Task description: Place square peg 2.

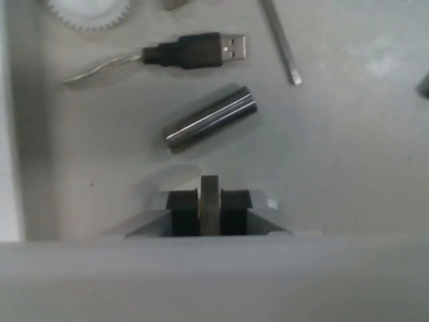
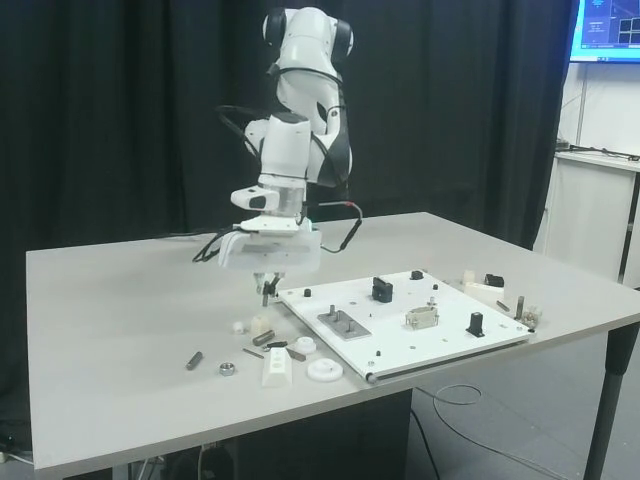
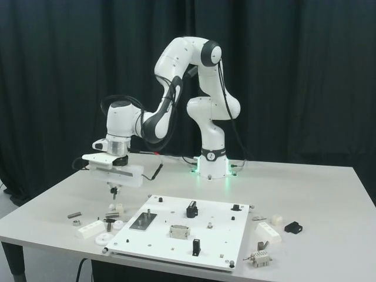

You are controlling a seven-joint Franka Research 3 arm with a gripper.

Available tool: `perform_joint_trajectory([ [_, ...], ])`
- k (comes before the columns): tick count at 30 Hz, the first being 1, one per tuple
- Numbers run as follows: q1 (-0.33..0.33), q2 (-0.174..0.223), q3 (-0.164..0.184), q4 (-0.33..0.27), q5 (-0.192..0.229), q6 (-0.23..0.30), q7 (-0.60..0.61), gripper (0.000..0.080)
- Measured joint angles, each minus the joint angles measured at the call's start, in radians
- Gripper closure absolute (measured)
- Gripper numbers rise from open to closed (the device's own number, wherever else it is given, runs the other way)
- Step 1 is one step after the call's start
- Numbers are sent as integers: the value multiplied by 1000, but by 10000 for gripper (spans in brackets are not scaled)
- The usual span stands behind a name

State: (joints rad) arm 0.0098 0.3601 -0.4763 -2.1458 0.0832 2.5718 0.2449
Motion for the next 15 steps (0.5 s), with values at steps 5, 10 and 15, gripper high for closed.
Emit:
perform_joint_trajectory([
  [5, -11, 45, 0, 30, 40, 20, -40, 736],
  [10, -22, 90, 0, 70, 70, 31, -67, 736],
  [15, -35, 131, 1, 116, 84, 31, -86, 736],
])
